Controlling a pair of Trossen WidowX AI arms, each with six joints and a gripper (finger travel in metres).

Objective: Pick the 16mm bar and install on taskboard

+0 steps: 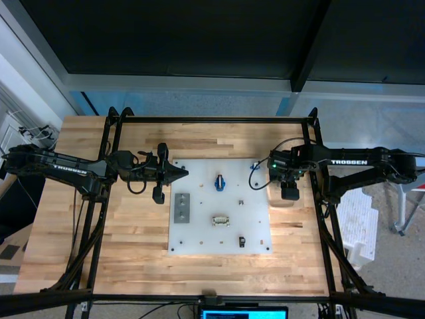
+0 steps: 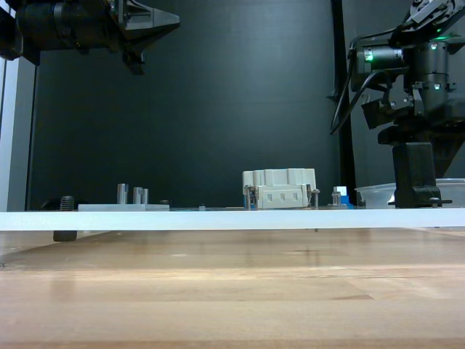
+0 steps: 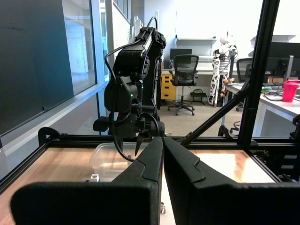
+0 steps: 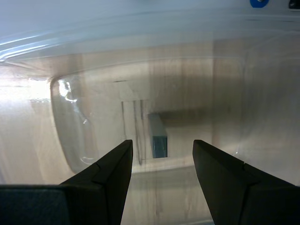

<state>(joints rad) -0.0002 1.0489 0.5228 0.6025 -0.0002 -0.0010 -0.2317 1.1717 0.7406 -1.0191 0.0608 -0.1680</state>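
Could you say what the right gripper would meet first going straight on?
Probably the clear tub below the open right gripper, depth unclear; the left gripper hangs shut near the taskboard's left edge.

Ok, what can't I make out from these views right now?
High view: right pincer, open, down at the clear tub beside the taskboard, covers its contents.
Right wrist view: bluish piece in the tub is blurred; identity unclear.
Left wrist view: left pincer, shut above the taskboard's left edge, blocks the taskboard.
Low view: taskboard edge-on; its holes unseen.
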